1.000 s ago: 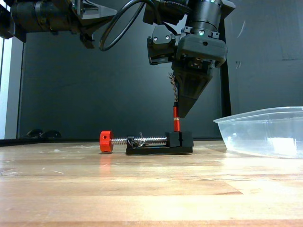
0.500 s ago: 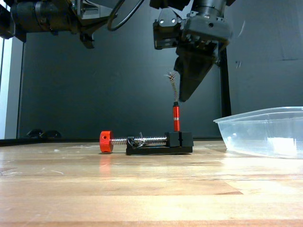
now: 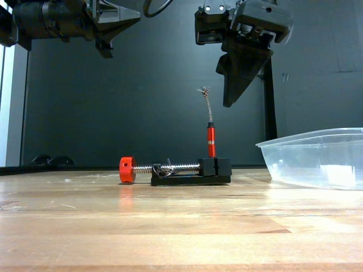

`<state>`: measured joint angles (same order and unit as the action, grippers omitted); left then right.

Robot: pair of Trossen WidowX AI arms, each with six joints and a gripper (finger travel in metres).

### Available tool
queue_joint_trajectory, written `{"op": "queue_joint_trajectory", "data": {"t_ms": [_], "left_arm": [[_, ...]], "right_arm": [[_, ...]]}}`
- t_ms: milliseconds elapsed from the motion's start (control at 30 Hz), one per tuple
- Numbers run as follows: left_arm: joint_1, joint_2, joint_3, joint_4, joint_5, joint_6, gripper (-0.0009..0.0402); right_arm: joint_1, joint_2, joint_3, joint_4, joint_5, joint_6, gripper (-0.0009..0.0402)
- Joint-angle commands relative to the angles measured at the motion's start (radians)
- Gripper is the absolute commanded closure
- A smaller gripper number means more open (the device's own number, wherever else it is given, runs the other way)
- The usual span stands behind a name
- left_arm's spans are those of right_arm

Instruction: Pick the RCA connector and install on taskboard

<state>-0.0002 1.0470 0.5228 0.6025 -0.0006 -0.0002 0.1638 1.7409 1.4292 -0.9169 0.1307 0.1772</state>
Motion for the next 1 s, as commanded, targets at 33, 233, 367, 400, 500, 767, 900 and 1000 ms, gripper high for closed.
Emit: {"op": "queue_joint_trajectory", "data": {"t_ms": [33, 233, 367, 400, 500, 767, 900, 1000], "left_arm": [[0.000, 0.000, 0.000, 0.000, 0.000, 0.000, 0.0393], [0.000, 0.000, 0.000, 0.000, 0.000, 0.000, 0.0393], [0.000, 0.000, 0.000, 0.000, 0.000, 0.000, 0.0393], [0.000, 0.000, 0.000, 0.000, 0.000, 0.000, 0.0393], [0.000, 0.000, 0.000, 0.000, 0.000, 0.000, 0.0393], [0.000, 0.000, 0.000, 0.000, 0.000, 0.000, 0.0393], [0.000, 0.000, 0.000, 0.000, 0.000, 0.000, 0.0393], [0.000, 0.000, 0.000, 0.000, 0.000, 0.000, 0.0393]], "right_arm": [[0.000, -0.006, -0.002, 0.002, 0.000, -0.003, 0.0222], [0.000, -0.046, -0.013, 0.028, -0.003, -0.010, 0.0232], [-0.002, -0.127, -0.068, 0.089, -0.004, -0.012, 0.0261], [-0.002, -0.151, -0.088, 0.108, -0.004, -0.013, 0.0271], [-0.002, -0.230, -0.157, 0.171, -0.003, -0.016, 0.0308], [-0.013, -0.401, -0.321, 0.380, -0.003, -0.055, 0.0388], [-0.043, -0.467, -0.393, 0.476, -0.035, -0.078, 0.0392], [-0.069, -0.513, -0.441, 0.551, -0.063, -0.085, 0.0393]]}}
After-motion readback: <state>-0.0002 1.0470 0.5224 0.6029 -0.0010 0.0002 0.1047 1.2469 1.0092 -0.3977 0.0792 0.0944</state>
